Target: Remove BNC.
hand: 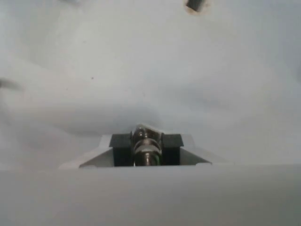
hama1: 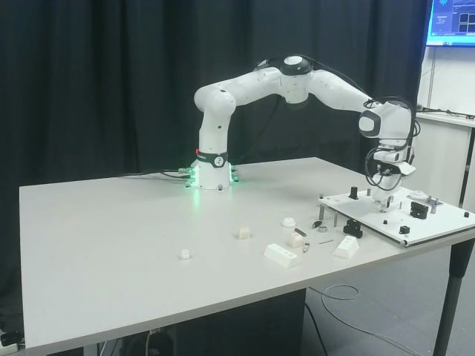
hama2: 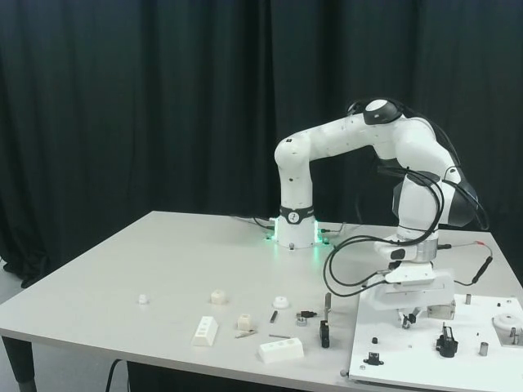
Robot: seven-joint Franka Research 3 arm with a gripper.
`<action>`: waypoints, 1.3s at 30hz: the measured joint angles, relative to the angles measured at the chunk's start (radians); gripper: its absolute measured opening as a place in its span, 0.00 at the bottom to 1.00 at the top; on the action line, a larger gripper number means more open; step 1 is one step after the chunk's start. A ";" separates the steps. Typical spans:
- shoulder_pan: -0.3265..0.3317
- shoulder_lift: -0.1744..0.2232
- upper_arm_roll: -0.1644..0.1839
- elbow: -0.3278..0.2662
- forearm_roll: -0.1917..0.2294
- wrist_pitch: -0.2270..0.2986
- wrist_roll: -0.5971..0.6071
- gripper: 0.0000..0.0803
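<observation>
In the wrist view the metal BNC connector point(hand: 146, 149) stands between my two black fingertips point(hand: 122, 149), which press on it from both sides. My gripper point(hand: 146, 153) is shut on it, with the white board point(hand: 150, 70) right below. The room views show the gripper point(hama2: 406, 315) low over the white assembly board point(hama2: 425, 367), near its edge closest to the arm's base, and the same gripper point(hama1: 386, 197) pointing straight down. The connector itself is hidden by the hand in both room views.
On the board stand black fixtures point(hama2: 445, 343), pegs point(hama2: 482, 349) and a white round part point(hama2: 508, 320). On the grey table point(hama2: 122, 269) beside the board lie white blocks point(hama2: 280, 350), a small white cap point(hama2: 143, 299) and black pins point(hama2: 324, 333). A cable point(hama2: 351, 261) loops off the wrist.
</observation>
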 joint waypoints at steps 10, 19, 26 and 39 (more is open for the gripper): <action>0.000 -0.001 0.000 0.000 0.000 -0.001 -0.078 0.15; 0.000 -0.002 0.000 0.000 0.000 -0.002 -0.110 0.15; 0.000 -0.004 -0.001 0.000 0.000 -0.003 -0.124 0.15; 0.000 -0.031 -0.032 0.000 0.000 -0.041 -0.149 0.15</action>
